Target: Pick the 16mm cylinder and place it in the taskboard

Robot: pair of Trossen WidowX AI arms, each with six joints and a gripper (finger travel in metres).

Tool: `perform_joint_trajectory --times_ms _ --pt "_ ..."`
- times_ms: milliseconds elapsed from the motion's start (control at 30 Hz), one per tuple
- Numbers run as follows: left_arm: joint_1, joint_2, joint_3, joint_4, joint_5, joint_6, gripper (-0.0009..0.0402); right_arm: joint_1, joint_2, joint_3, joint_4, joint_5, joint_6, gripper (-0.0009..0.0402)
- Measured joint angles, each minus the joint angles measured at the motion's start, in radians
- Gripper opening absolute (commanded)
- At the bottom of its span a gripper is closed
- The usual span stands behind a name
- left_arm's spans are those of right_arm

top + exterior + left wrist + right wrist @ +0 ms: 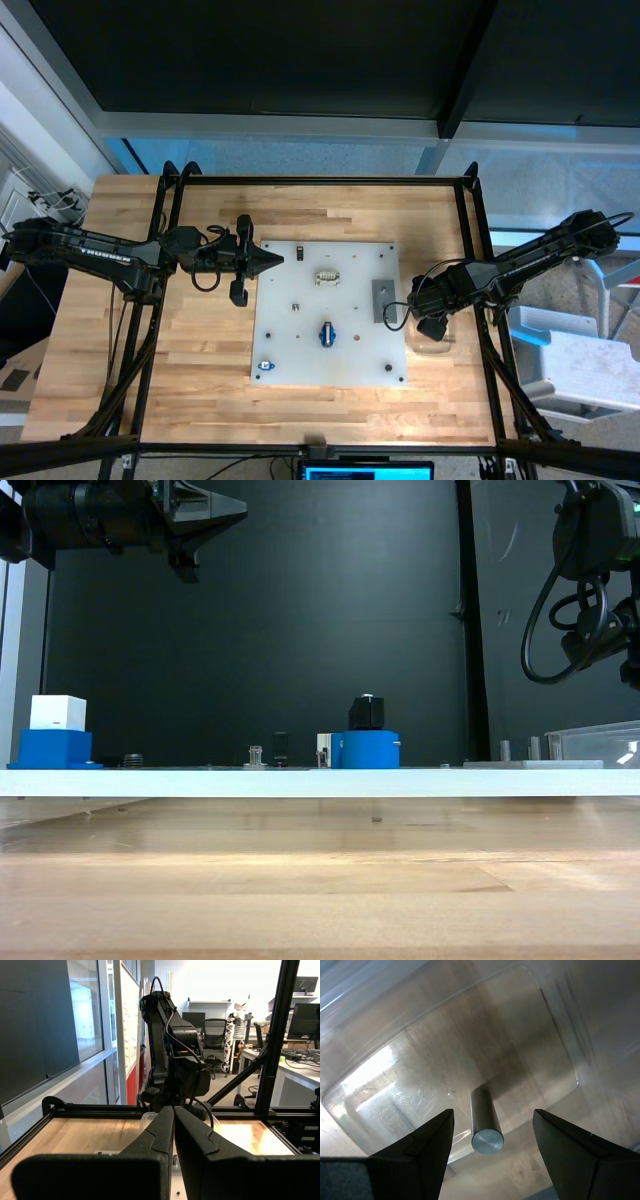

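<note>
Pickup seems to be the step in hand, with nothing yet carried to the board. At the left of the high view the left claw hangs high near the left edge of the large flat white square taskboard, clear of the work, and I judge it best left there. To the right of the board, the right claw reaches down over the clear plastic tray that sits on the wooden tabletop. The 16mm cylinder, a short silver-grey round metal peg, lies on its side on the tray floor. To do this well, the right claw should descend straight so that it brackets the peg's round body across its width, then close slowly. A round peg on slick plastic would probably roll away from an off-centre squeeze, and the tray walls look likely to crowd the approach. The left claw is pressed closed with nothing in it, as its wrist view shows. The right claw's fingers are spread well wider than the peg, which lies between them untouched, so it holds nothing.
</note>
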Motion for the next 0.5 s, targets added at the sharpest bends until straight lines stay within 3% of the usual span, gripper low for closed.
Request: perform_joint_trajectory --times_ms 300,500 --pt "0.0 0.0 0.0 0.0 0.0 0.0 0.0 0.0 0.0 -0.018 0.013 -0.002 0.0 0.0217" --pt "0.0 0.0 0.0 0.0 0.0 0.0 0.0 0.0 0.0 -0.02 0.018 -0.011 -0.002 0.018"
